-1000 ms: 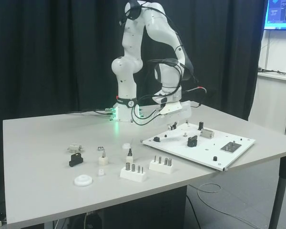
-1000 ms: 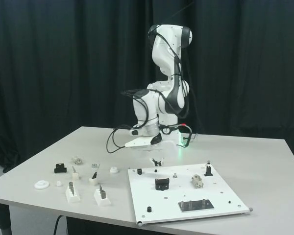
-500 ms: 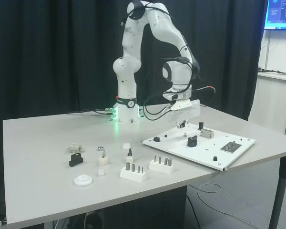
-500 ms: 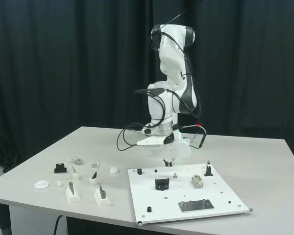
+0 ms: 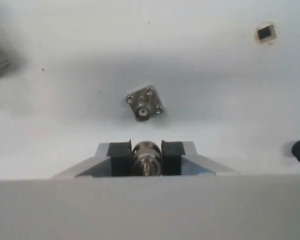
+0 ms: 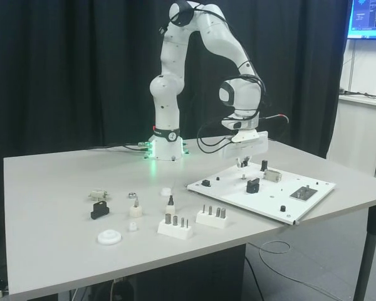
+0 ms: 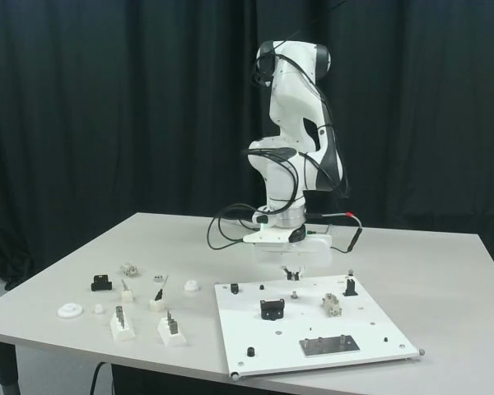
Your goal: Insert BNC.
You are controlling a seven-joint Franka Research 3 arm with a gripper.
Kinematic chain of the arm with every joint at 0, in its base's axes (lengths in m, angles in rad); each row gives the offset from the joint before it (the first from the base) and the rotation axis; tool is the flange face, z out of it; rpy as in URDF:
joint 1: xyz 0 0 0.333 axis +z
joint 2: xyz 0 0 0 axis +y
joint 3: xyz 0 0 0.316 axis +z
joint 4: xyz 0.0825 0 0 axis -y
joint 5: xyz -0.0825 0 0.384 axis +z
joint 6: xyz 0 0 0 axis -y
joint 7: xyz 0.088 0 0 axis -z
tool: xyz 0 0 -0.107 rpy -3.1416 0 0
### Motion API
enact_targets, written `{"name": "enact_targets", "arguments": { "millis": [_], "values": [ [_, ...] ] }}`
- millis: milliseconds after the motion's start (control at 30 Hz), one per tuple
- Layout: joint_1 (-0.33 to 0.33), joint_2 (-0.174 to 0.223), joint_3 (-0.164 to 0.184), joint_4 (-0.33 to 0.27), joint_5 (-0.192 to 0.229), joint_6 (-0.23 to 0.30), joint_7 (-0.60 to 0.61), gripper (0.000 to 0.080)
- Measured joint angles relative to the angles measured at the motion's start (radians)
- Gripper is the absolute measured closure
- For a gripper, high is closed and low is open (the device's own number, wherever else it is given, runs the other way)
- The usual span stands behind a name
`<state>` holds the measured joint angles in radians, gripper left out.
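Now fingers (image 5: 146,159) clamping BNC plug (image 5: 146,155), shifted from board edge to above socket (image 5: 144,106)

No legible text, label, brand or number anywhere.

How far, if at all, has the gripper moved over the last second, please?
Yes: the gripper, holding the BNC plug, travelled from the arm's base over the white board.

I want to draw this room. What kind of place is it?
Probably a robot test lab. A white robot arm is bolted to a grey table, black curtains hang behind, and its claw holds a plug above a white board of practice sockets.
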<state>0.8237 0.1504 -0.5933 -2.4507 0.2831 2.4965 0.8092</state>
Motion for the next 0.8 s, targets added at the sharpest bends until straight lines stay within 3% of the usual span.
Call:
{"name": "enact_targets", "arguments": {
  "millis": [267,800],
  "values": [
    [0.005,0.003,0.008,-0.005,-0.03,0.029,0.031,0.0681],
    [0.005,0.025,0.016,-0.008,-0.033,0.051,0.038,0.0681]
  ]
}}
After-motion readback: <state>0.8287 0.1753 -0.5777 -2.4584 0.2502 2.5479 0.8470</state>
